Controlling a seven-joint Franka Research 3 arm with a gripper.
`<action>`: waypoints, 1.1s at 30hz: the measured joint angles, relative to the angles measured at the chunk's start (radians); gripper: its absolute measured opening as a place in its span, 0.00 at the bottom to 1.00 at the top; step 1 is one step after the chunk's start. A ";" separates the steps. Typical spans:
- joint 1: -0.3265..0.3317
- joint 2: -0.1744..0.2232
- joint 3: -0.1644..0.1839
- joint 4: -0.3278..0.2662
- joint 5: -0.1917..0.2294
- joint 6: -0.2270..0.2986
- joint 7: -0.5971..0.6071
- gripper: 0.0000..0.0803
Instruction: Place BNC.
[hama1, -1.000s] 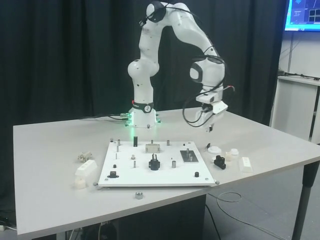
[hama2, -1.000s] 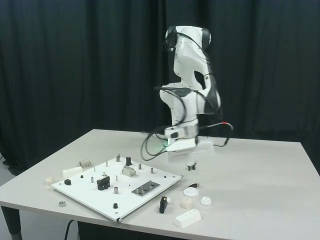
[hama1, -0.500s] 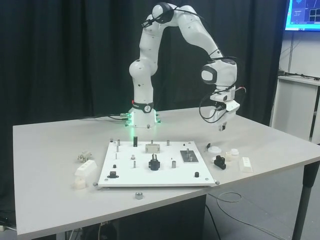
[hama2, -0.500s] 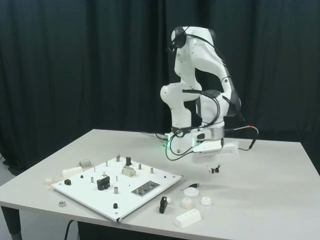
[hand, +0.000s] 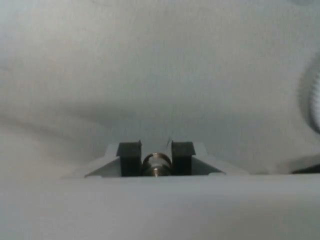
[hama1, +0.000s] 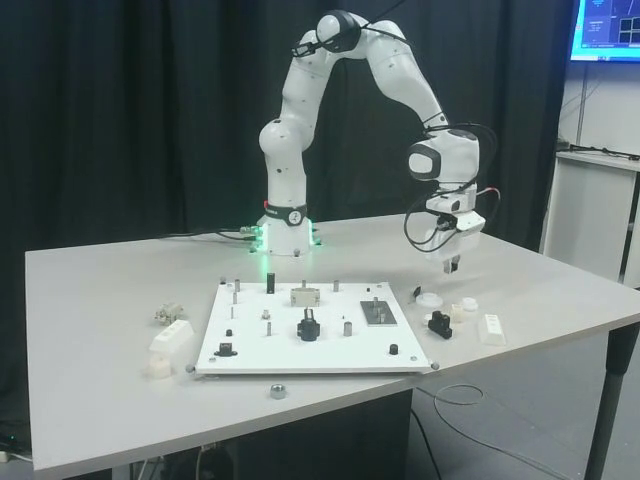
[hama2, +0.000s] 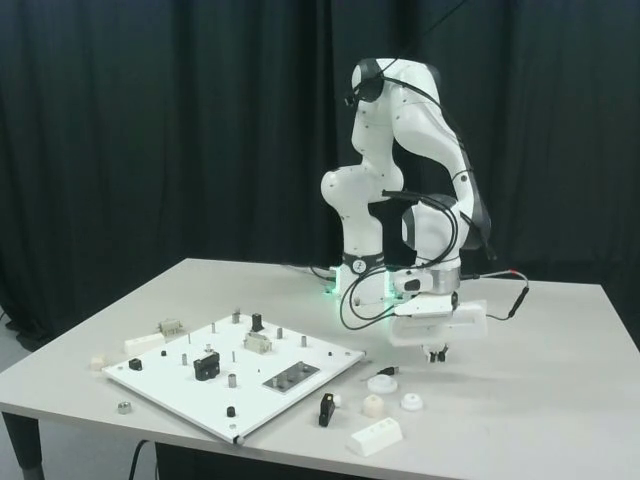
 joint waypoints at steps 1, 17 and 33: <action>0.000 0.007 0.000 0.004 0.000 0.002 0.001 0.16; -0.011 0.106 0.002 0.082 0.000 0.011 0.027 0.16; -0.051 0.133 0.038 0.108 0.000 0.010 0.037 0.26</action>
